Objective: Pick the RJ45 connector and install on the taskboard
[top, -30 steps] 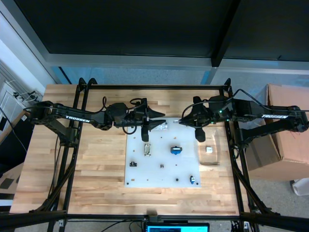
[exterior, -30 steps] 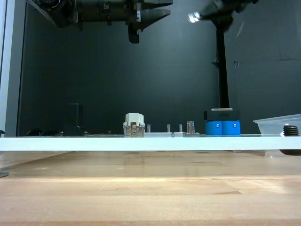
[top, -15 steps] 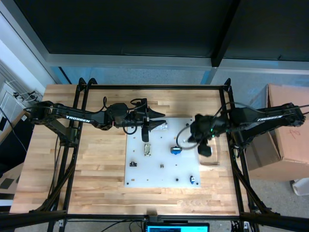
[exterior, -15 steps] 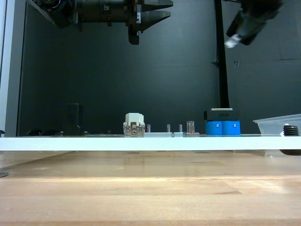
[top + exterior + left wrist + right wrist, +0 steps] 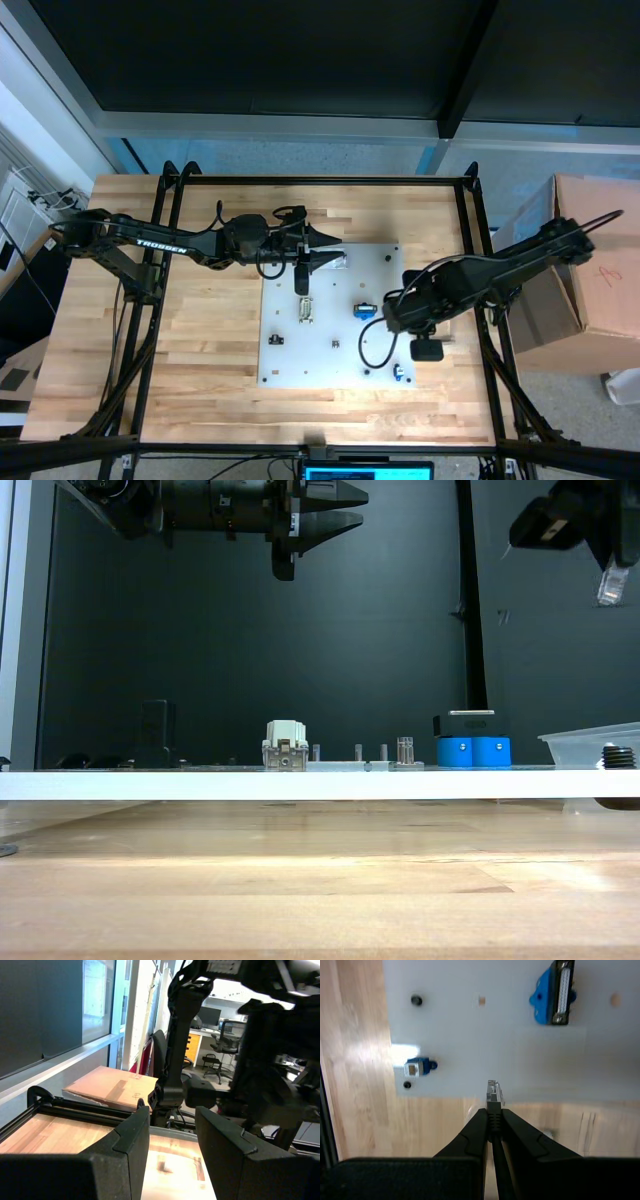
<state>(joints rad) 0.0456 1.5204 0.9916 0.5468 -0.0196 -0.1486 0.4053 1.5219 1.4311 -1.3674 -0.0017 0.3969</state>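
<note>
I'm looking at the table (image 5: 200,340) with the white board (image 5: 300,360) on it, under both arms. The left gripper (image 5: 330,250) hangs high above the board's far edge, lying level and pointing toward the right arm. Its fingers (image 5: 135,1145) are spread, with nothing between them. The right gripper (image 5: 493,1112) is also well up in the air, pointing down over the board's right side. Its fingers are pressed together on the black boot of the RJ45 connector (image 5: 493,1092). The clear plug sticks out just past the fingertips, held clear of the board and not in any seat. From table height I see the connector (image 5: 610,584) hanging below that gripper, far above the parts on the board. Beneath the gripper and off to one side sits a blue D-sub socket (image 5: 552,992). To the other side, near the board's edge, is a small blue jack (image 5: 415,1067). A black cable (image 5: 368,345) loops from the right gripper over the board.
</note>
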